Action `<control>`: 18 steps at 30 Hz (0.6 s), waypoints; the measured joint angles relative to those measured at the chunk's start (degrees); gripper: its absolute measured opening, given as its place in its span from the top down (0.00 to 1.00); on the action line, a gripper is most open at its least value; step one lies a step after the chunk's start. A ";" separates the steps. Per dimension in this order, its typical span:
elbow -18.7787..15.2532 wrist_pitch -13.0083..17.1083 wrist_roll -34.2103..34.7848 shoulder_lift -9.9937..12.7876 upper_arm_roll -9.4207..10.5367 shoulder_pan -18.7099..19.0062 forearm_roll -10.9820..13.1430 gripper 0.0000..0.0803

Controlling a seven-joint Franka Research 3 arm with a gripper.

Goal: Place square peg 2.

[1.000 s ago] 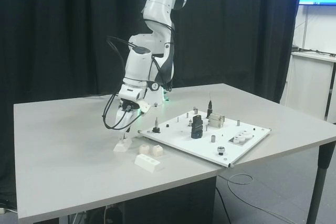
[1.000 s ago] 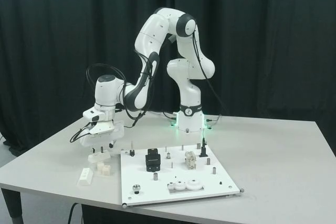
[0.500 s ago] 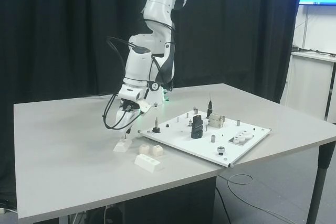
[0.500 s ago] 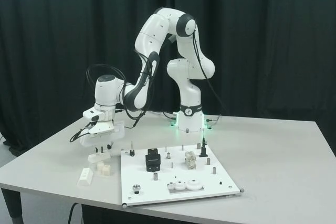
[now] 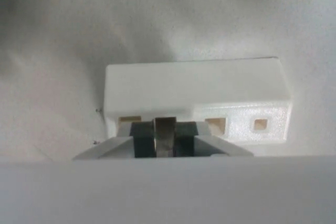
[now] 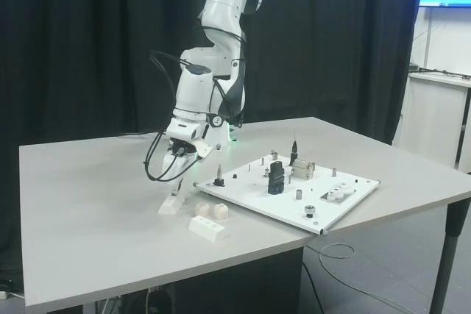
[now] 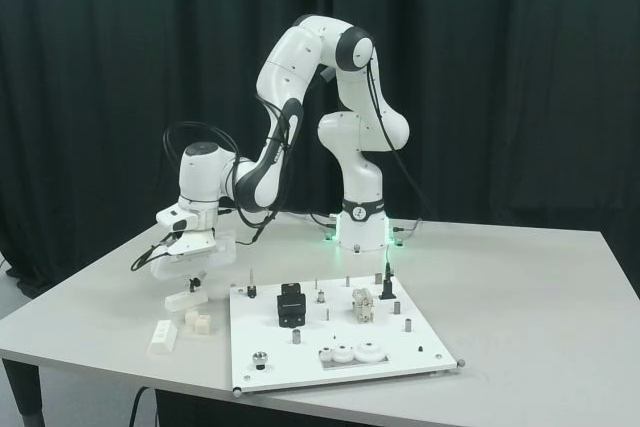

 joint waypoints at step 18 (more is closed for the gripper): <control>0.62 -0.01 0.00 0.03 -0.10 -0.04 -0.01 0.91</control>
